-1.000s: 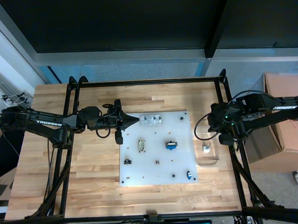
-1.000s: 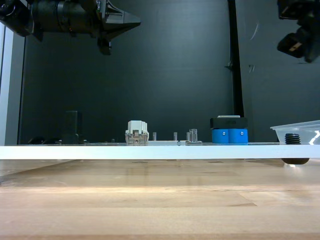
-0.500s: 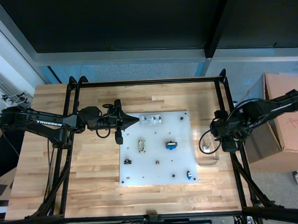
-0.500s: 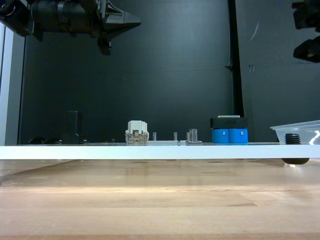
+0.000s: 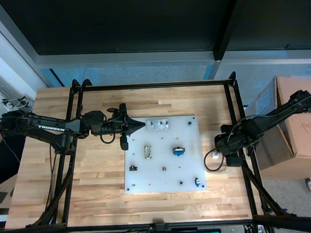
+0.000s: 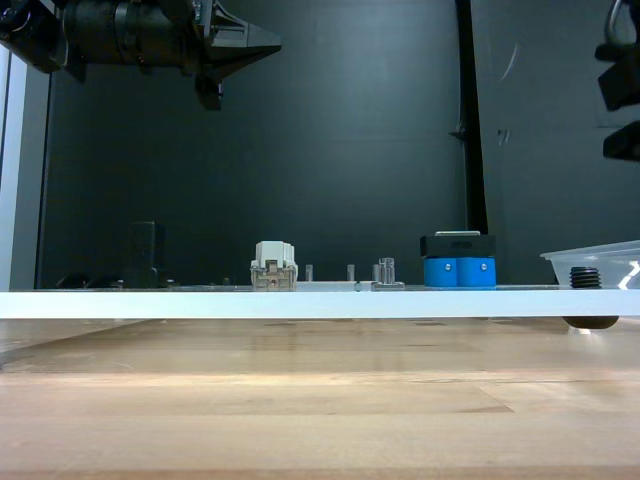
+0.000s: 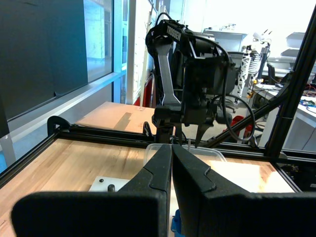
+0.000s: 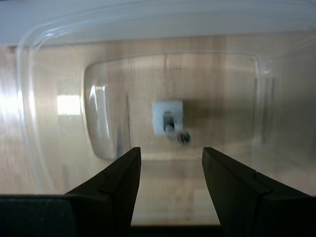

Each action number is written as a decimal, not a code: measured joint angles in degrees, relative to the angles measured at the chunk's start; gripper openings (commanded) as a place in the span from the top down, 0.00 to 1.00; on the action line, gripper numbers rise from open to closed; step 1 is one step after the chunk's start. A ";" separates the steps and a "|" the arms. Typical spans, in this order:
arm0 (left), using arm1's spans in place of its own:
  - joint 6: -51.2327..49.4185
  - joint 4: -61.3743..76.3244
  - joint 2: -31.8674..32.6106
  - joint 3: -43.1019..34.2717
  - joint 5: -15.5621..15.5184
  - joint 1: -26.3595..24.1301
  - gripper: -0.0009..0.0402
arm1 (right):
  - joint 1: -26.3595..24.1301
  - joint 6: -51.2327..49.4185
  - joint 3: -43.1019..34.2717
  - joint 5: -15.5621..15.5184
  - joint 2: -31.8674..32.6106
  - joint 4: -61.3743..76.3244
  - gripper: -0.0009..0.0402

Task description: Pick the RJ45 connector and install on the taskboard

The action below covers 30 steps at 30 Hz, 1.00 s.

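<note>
My left gripper (image 5: 140, 126) hangs high over the upper left edge of the flat white taskboard (image 5: 153, 182), left of the middle of the high view; its jaws are pressed together with nothing in them; my right gripper (image 8: 169, 152) is at the right of that view, pointing down into the clear plastic tray (image 8: 54, 98) that sits on the wooden bench (image 5: 91, 177) just beside the board; its jaws stand apart and grip nothing; the small white RJ45 connector (image 8: 168, 117) lies loose on the tray's floor, in line with the gap between those jaws, not touched, clear of its seat on the board.
</note>
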<state>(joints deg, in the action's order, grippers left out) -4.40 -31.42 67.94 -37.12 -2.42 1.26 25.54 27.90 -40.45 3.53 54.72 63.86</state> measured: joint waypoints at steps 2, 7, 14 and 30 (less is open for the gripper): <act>0.00 0.00 0.00 0.02 0.00 0.00 0.98 | 0.02 0.20 0.94 -0.02 0.94 -1.77 0.56; 0.02 0.00 0.00 0.02 -0.02 0.00 0.98 | 0.13 0.26 2.60 1.42 3.04 -4.55 0.57; 0.00 0.00 0.00 0.02 0.00 0.00 0.98 | 0.35 0.20 5.16 1.22 5.55 -9.70 0.61; 0.02 0.00 0.00 0.00 -0.02 0.00 0.98 | 0.48 0.31 6.62 0.94 6.19 -11.10 0.96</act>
<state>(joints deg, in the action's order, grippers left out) -4.38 -31.42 67.94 -37.12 -2.44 1.26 26.02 28.21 -33.82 4.47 60.90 52.75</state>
